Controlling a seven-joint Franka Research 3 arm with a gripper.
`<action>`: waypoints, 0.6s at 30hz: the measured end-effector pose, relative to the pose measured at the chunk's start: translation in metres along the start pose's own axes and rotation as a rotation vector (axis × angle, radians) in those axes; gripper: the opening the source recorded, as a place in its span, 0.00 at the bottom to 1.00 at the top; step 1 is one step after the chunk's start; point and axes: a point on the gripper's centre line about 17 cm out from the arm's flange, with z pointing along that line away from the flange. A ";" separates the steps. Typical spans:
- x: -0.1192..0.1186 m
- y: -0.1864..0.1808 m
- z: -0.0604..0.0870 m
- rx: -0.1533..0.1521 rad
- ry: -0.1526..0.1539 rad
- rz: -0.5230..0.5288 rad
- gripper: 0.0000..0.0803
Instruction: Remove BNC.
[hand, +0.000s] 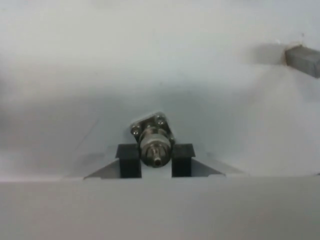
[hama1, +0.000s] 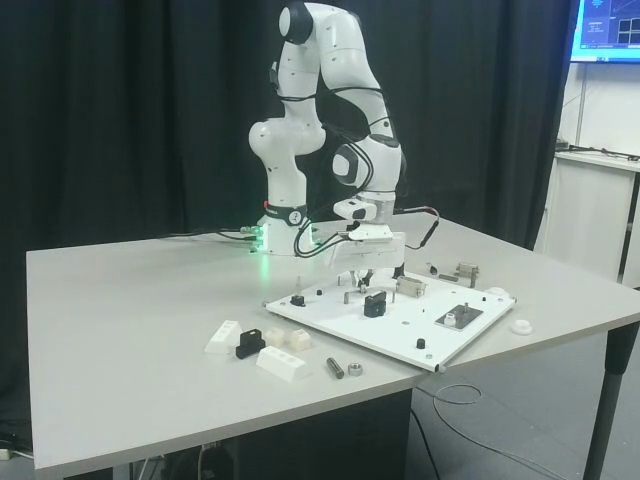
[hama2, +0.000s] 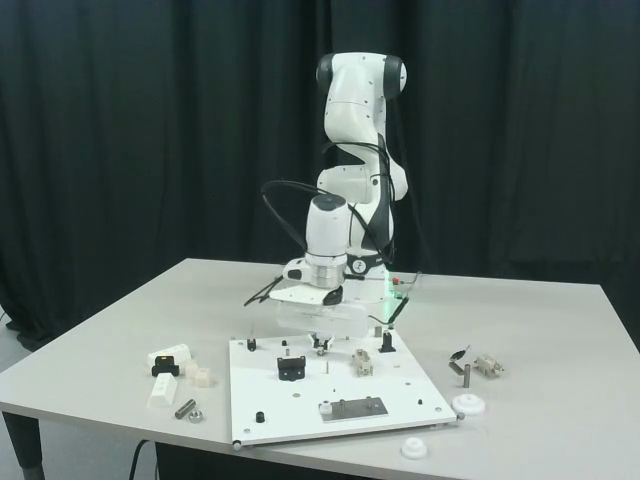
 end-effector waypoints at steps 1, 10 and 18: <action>0.000 0.000 0.000 0.002 0.002 -0.019 0.16; 0.000 0.001 0.000 0.030 0.008 -0.162 0.16; -0.001 0.000 0.000 0.060 0.015 -0.243 0.16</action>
